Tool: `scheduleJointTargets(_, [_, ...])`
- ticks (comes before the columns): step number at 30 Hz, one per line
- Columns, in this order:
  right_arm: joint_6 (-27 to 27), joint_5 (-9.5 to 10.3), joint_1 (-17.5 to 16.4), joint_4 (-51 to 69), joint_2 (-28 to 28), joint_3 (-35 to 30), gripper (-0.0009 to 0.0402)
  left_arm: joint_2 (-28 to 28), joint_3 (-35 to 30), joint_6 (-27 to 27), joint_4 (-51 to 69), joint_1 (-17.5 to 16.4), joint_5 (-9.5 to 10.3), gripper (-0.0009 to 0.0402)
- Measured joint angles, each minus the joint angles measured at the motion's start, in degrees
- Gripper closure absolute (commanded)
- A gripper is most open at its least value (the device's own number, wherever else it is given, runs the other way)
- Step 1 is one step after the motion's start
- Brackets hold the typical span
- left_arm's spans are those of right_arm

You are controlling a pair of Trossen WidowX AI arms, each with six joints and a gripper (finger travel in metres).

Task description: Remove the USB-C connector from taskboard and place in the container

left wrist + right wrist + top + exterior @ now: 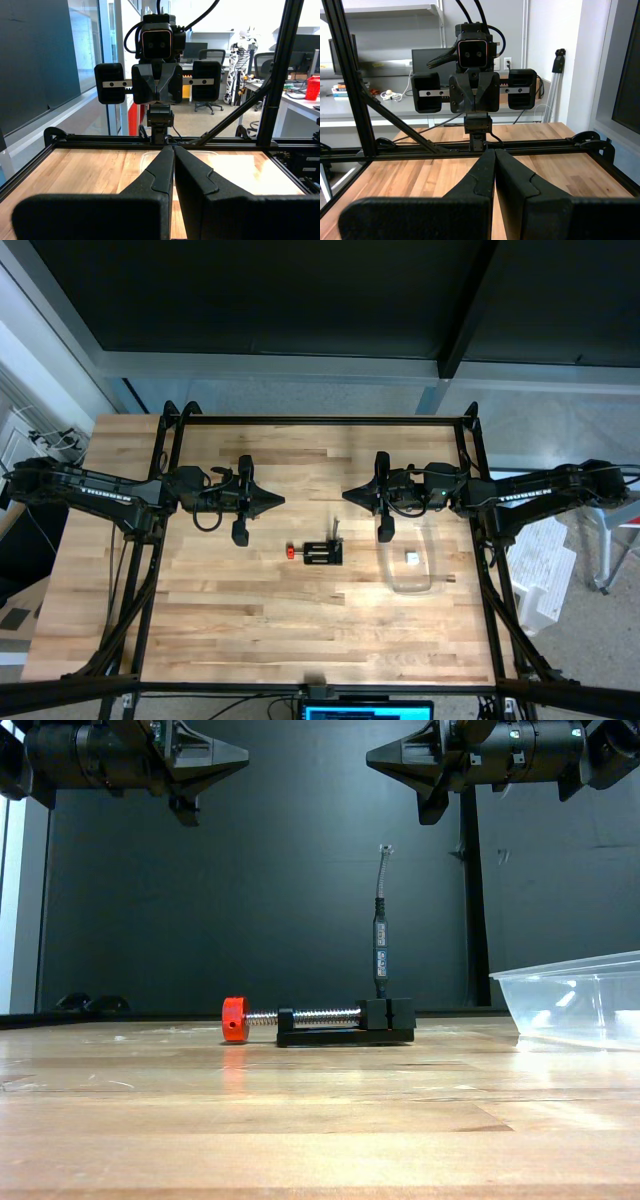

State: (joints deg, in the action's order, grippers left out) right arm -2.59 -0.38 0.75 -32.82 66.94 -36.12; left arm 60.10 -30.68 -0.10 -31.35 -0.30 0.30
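L gripper hangs high, fingers pressed together, empty. Board sits mid-table, plug upright in its clamp. R gripper, also clenched & empty, looks nearer. Best to open it, drop straight over plug, pinch, pull vertically. Tray just right of board. Wood table, dark wall behind.

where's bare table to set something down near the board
Bare wood runs between the taskboard and the near edge of the table, and left of its red knob. Crowded: the middle, where the USB-C connector stands up from the taskboard, the container lies to its right, and the left gripper and right gripper hang overhead, fingers shut.
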Motion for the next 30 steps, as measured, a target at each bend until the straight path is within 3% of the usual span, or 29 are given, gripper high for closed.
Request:
scheduleJointTargets(22, [-1.7, 0.44, 0.0, 0.9, 0.0, -0.1, 0.0393, 0.0, 0.0, 0.0, 0.0, 0.0, -0.02, 0.0393])
scheduleJointTargets(30, [-1.2, 0.59, -0.9, 22.6, 0.0, -7.4, 0.0393, 0.0, 0.0, 0.0, 0.0, 0.0, -0.02, 0.0393])
